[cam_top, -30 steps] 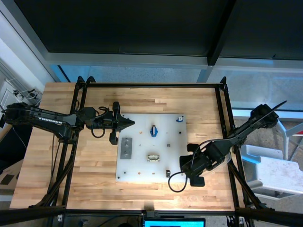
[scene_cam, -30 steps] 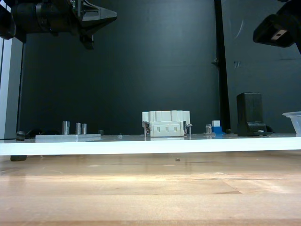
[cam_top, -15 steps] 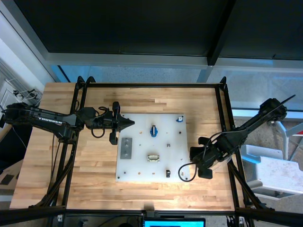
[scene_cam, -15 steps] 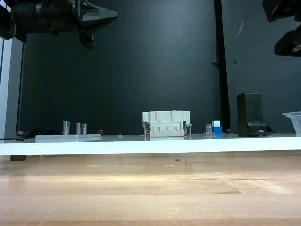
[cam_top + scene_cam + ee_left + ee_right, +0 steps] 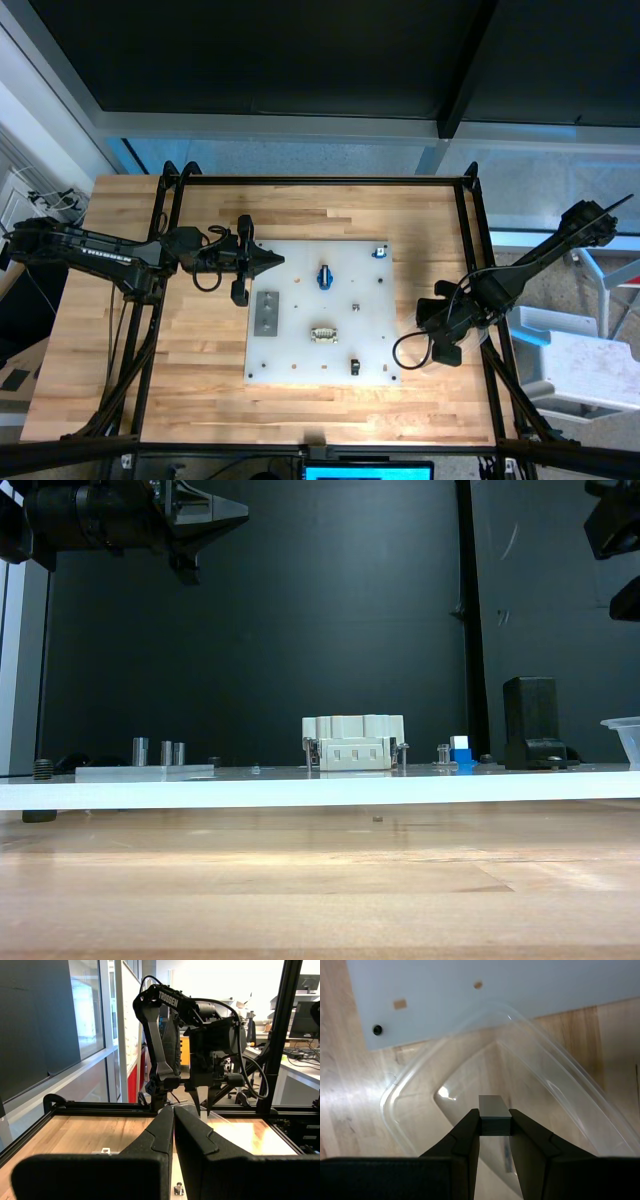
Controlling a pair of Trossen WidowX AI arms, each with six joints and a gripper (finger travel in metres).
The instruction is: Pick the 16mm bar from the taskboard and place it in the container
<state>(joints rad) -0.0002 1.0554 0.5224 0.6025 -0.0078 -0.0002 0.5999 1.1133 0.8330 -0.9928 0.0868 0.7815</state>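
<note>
Wooden desk (image 5: 200, 350) with the white taskboard (image 5: 290, 350) sitting pretty much dead centre in the high view, black arms coming in from both sides. The left gripper (image 5: 272, 258) hangs over the board's upper left corner, way up off it in the low view, and its fingers (image 5: 161, 1132) are pressed nearly together with nothing between them. The right gripper (image 5: 495, 1127) is off past the board's right edge, right of centre in the high view, pointing down. Its wrist camera looks straight into the clear container (image 5: 420, 1090), which sits on the wood just beside a corner of the board; in the low view only its rim pokes in at the far right (image 5: 622, 730). On the board, left of centre, there's the gray block (image 5: 266, 312), then the blue knob (image 5: 325, 277) further up. Smallest bit: the 16mm bar (image 5: 494, 1110), a little gray metal peg, pinched between the right fingers and held up over the container's opening, not touching it as far as I can see.
</note>
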